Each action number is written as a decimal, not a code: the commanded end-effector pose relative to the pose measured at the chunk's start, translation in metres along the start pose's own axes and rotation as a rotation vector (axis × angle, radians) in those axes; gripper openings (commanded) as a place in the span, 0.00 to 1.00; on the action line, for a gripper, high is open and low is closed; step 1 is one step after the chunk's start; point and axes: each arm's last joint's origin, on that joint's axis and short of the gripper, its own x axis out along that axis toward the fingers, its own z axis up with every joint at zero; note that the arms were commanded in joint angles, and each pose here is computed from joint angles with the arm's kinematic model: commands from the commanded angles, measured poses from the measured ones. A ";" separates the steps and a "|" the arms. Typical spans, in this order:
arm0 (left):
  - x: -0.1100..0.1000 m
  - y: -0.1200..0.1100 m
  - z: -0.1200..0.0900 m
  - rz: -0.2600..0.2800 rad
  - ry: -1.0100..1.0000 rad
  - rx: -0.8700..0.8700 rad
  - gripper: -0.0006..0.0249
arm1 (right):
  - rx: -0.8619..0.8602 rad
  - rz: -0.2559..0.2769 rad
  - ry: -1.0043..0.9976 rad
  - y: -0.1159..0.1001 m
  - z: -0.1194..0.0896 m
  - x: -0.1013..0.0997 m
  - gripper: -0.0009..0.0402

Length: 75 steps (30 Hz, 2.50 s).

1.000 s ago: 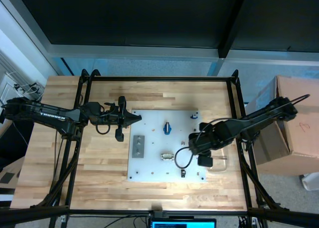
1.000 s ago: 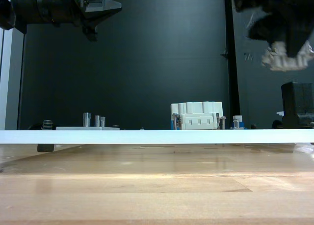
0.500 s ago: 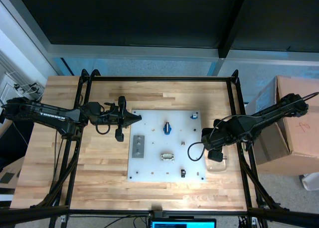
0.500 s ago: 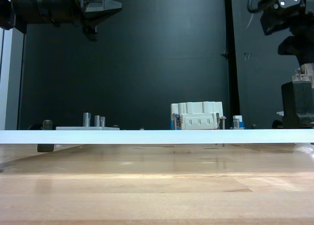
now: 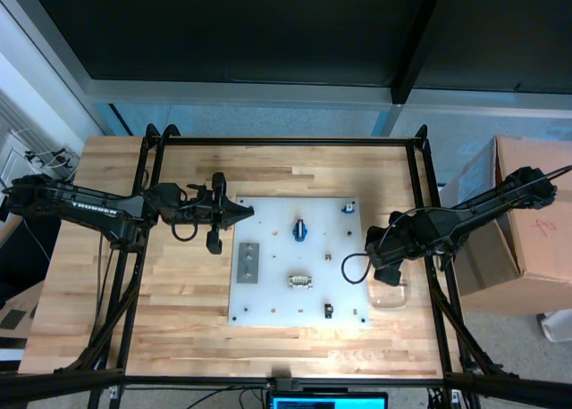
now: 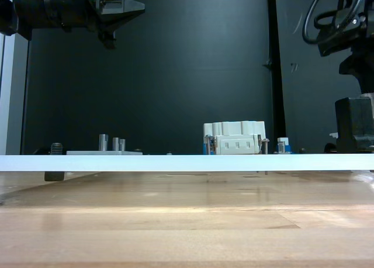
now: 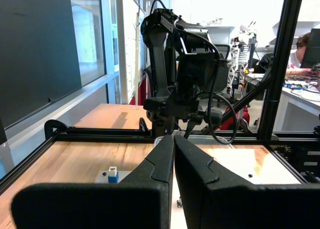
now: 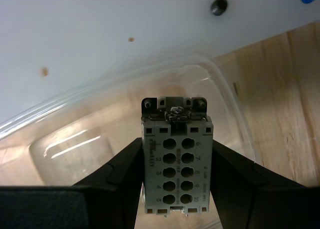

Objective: Remove the HAN10E connector from the taskboard and place in the container

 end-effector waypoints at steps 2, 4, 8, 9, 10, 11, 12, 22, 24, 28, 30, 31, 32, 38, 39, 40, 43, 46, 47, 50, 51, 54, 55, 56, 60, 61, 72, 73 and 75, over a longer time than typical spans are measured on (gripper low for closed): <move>0.000 0.000 0.000 0.000 0.000 0.000 0.02 | 0.015 0.003 -0.006 0.000 -0.002 0.007 0.14; 0.000 0.000 0.000 0.000 0.000 0.000 0.02 | 0.026 0.005 -0.008 0.001 -0.002 0.010 0.14; 0.000 0.000 0.000 0.000 0.000 0.000 0.02 | 0.050 -0.009 -0.022 0.000 -0.003 0.013 0.14; 0.000 0.000 0.000 0.000 0.000 0.000 0.02 | 0.055 -0.014 -0.026 0.000 -0.003 0.013 0.14; 0.000 0.000 0.000 0.000 0.000 0.000 0.02 | 0.062 -0.015 -0.025 0.000 -0.003 0.014 0.15; 0.000 0.000 0.000 0.000 0.000 0.000 0.02 | 0.065 -0.015 -0.025 -0.001 -0.003 0.014 0.14; 0.000 0.000 0.000 0.000 0.000 0.000 0.03 | 0.065 -0.015 -0.026 0.000 -0.003 0.015 0.14; 0.000 0.000 0.000 0.000 0.000 0.000 0.02 | 0.074 -0.023 -0.016 -0.002 -0.006 0.020 0.14; 0.000 0.000 0.000 0.000 0.000 0.000 0.02 | 0.073 -0.021 -0.016 -0.001 -0.006 0.020 0.14; 0.000 0.000 0.000 0.000 0.000 0.000 0.02 | 0.074 -0.021 -0.017 -0.001 -0.006 0.020 0.14; 0.000 0.000 0.000 0.000 0.000 0.000 0.02 | 0.074 -0.021 -0.017 -0.001 -0.006 0.020 0.14; 0.000 0.000 0.000 0.000 0.000 0.000 0.03 | 0.074 -0.020 -0.017 -0.001 -0.006 0.020 0.14; 0.000 0.000 0.000 0.000 0.000 0.000 0.02 | 0.074 -0.020 -0.017 -0.001 -0.006 0.020 0.14; 0.000 0.000 0.000 0.000 0.000 0.000 0.02 | 0.074 -0.019 -0.018 -0.001 -0.006 0.020 0.14; 0.000 0.000 0.000 0.000 0.000 0.000 0.03 | 0.074 -0.019 -0.019 -0.001 -0.006 0.020 0.14; 0.000 0.000 0.000 0.000 0.000 0.000 0.02 | 0.074 -0.019 -0.019 -0.001 -0.006 0.020 0.14; 0.000 0.000 0.000 0.000 0.000 0.000 0.02 | 0.074 -0.019 -0.019 -0.001 -0.006 0.020 0.14; 0.000 0.000 0.000 0.000 0.000 0.000 0.02 | 0.075 -0.019 -0.019 -0.001 -0.006 0.020 0.14; 0.000 0.000 0.000 0.000 0.000 0.000 0.02 | 0.078 -0.019 -0.019 -0.001 -0.006 0.020 0.14; 0.000 0.000 0.000 0.000 0.000 0.000 0.03 | 0.090 -0.020 -0.018 -0.001 -0.006 0.020 0.14; 0.000 0.000 0.000 0.000 0.000 0.000 0.02 | 0.090 -0.020 -0.017 -0.001 -0.006 0.020 0.14; 0.000 0.000 0.000 0.000 0.000 0.000 0.02 | 0.088 -0.025 -0.011 -0.002 -0.006 0.020 0.14; 0.000 0.000 0.000 0.000 0.000 0.000 0.02 | 0.087 -0.029 -0.008 -0.002 -0.007 0.020 0.14; 0.000 0.000 0.000 0.000 0.000 0.000 0.02 | 0.086 -0.032 -0.003 -0.003 -0.007 0.020 0.14; 0.000 0.000 0.000 0.000 0.000 0.000 0.02 | 0.083 -0.042 0.018 -0.005 -0.011 0.023 0.14; 0.000 0.000 0.000 0.000 0.000 0.000 0.02 | 0.083 -0.049 0.025 -0.006 -0.013 0.023 0.14; 0.000 0.000 0.000 0.000 0.000 0.000 0.02 | 0.116 -0.069 0.068 -0.021 -0.033 0.032 0.14; 0.000 0.000 0.000 0.000 0.000 0.000 0.02 | 0.124 -0.067 0.066 -0.023 -0.036 0.033 0.14; 0.000 0.000 0.000 0.000 0.000 0.000 0.02 | 0.133 -0.064 0.063 -0.026 -0.040 0.035 0.14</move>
